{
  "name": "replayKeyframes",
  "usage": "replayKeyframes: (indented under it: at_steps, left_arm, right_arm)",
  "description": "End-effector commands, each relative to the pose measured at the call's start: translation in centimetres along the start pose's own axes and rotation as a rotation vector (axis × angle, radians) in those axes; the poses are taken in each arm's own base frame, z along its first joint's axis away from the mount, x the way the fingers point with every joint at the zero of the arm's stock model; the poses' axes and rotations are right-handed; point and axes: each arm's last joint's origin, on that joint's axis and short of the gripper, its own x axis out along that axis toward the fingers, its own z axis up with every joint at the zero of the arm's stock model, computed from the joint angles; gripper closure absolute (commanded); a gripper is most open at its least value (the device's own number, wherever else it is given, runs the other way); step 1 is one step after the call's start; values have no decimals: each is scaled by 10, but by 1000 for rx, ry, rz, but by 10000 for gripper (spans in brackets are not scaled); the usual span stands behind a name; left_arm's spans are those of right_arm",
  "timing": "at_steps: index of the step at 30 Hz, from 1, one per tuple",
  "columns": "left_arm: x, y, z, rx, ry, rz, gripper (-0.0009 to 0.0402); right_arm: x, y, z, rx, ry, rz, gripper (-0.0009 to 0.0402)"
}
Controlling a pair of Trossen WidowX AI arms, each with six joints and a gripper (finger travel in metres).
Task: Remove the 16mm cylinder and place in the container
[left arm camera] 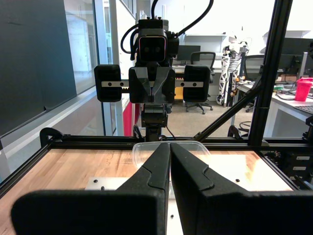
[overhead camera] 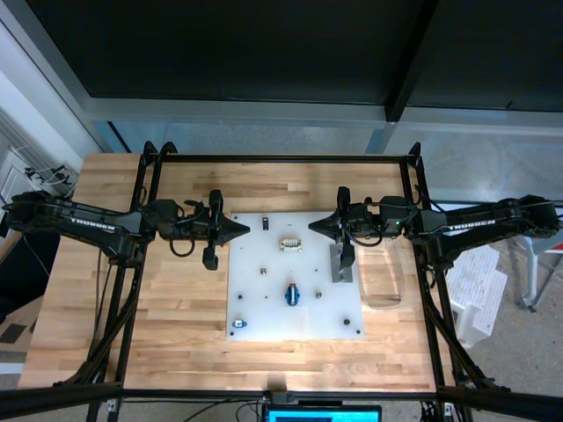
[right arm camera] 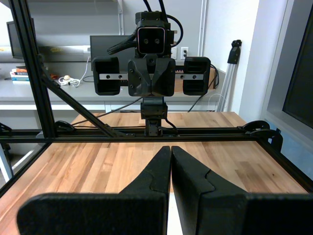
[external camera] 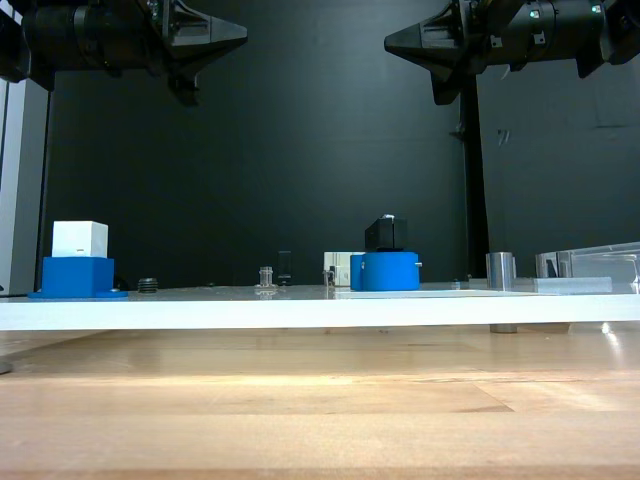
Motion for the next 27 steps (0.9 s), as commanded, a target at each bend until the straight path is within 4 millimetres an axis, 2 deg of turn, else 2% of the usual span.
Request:
replayKeyframes:
  at_steps: [1, 27]
  left_arm:
    - [0, 0, 0, 0, -1, 0, 393]
    - [0, 0, 0, 0, -1, 0, 393]
  right_arm:
    - [0, 0, 0, 0, 0, 0, 393]
    - [0, 0, 3, -42, -16, -1, 393]
